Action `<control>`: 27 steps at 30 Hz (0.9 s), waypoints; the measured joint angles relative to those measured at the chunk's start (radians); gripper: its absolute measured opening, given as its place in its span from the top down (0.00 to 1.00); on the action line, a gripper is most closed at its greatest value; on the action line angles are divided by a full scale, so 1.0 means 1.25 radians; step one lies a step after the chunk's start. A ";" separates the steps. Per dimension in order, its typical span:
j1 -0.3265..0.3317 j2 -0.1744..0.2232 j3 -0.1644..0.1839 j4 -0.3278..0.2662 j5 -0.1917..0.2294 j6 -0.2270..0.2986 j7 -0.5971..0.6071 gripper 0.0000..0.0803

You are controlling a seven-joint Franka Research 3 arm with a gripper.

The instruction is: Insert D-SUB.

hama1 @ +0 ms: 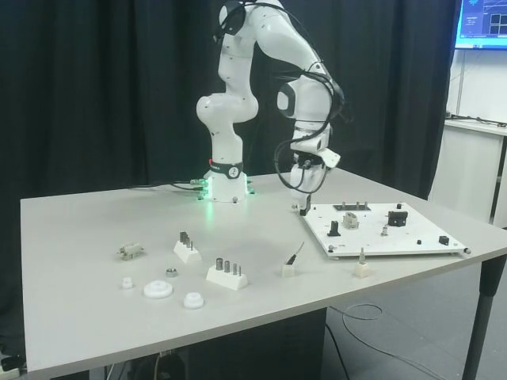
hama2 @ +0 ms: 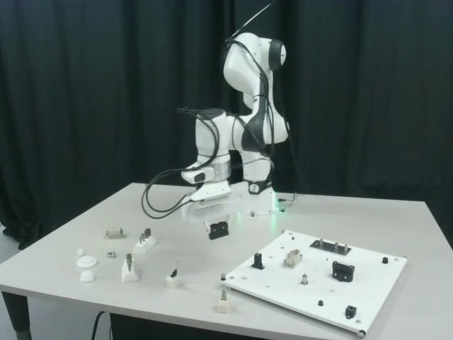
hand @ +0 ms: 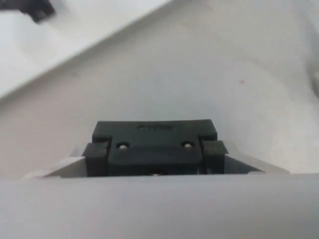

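Left to right in the first room view: a small metal connector [hama1: 129, 251] is lying near the table's [hama1: 71, 229] left side, white gear-like discs [hama1: 158, 290] and white blocks holding grey pins [hama1: 226, 275] are sitting in front of the arm's base, and a flat white board [hama1: 428, 237] carrying small black and metal fixtures is resting at the right. The gripper [hama1: 304, 207] is hovering just off the board's near-left corner. In the wrist view its fingers are closed on the D-SUB plug [hand: 154, 149], a black, matt, boxy moulded shell with two pale screw heads and stepped side lugs.

Judged risk: the plug is still well apart from any socket on the board, so a slight tilt or sideways offset at approach could jam its shell on the socket rim or bend pins; a smooth plastic shell might also slip between the fingers under pressing force.
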 joint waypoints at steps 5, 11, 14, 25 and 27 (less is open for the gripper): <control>0.033 -0.008 0.001 0.000 0.003 -0.014 0.059 0.52; 0.071 -0.011 0.002 0.000 0.026 -0.024 0.124 0.52; 0.090 -0.011 0.003 0.000 0.036 -0.026 0.156 0.52; 0.156 -0.011 0.021 -0.004 0.057 -0.036 0.296 0.52; 0.168 -0.011 0.027 -0.005 0.057 -0.036 0.324 0.52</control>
